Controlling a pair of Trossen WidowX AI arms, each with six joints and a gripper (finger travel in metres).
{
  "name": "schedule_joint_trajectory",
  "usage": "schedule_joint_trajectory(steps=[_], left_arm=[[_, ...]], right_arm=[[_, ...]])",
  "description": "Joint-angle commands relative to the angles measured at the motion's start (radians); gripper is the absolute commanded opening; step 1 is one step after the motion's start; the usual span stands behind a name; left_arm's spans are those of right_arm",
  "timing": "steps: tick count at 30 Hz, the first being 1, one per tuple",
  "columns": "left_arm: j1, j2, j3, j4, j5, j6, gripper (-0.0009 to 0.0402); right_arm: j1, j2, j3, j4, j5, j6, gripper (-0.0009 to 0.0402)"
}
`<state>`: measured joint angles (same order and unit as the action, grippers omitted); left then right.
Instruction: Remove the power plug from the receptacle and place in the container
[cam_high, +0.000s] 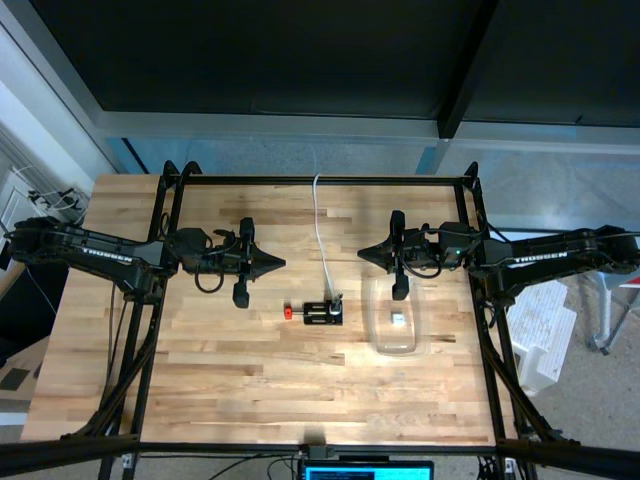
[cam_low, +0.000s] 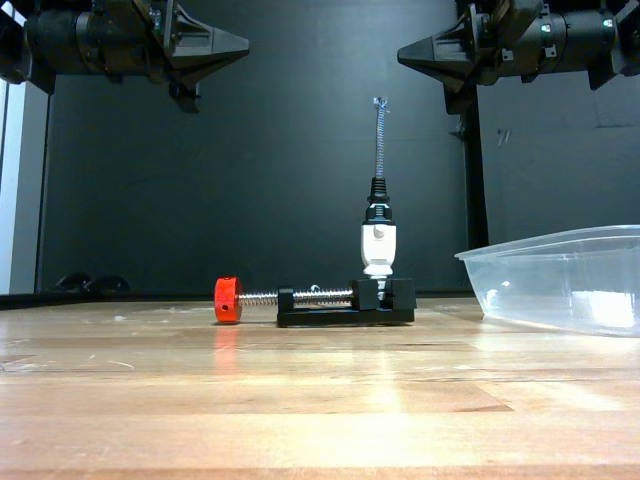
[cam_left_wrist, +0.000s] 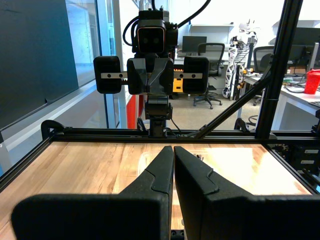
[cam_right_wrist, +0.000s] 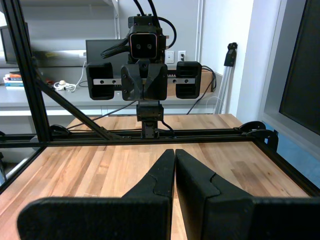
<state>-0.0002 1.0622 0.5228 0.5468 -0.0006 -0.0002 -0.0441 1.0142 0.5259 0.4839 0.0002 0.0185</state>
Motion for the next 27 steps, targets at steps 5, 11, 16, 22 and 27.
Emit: schedule_joint_trajectory(steps=[5, 11, 16, 22, 27], left_arm=[[0.0, 0.0, 0.0, 0.0, 0.0, 0.0, 0.0], [0.0, 0.0, 0.0, 0.0, 0.0, 0.0, 0.0], [0.0, 0.0, 0.0, 0.0, 0.0, 0.0, 0.0], [0.0, 0.0, 0.0, 0.0, 0.0, 0.0, 0.0], [0.0, 0.0, 0.0, 0.0, 0.0, 0.0, 0.0]], right_arm=[[0.0, 0.0, 0.0, -0.023, 0.0, 0.0, 0.0002], [0.001, 0.0, 0.0, -0.022, 0.0, 0.0, 0.0002], [0.001, 0.0, 0.0, -0.006, 0.0, 0.0, 0.0002], [0.001, 0.0, 0.0, 0.01, -0.003, 0.002, 0.0002], [0.006, 0.002, 0.07, -0.173, -0.097, 0.03, 0.0]])
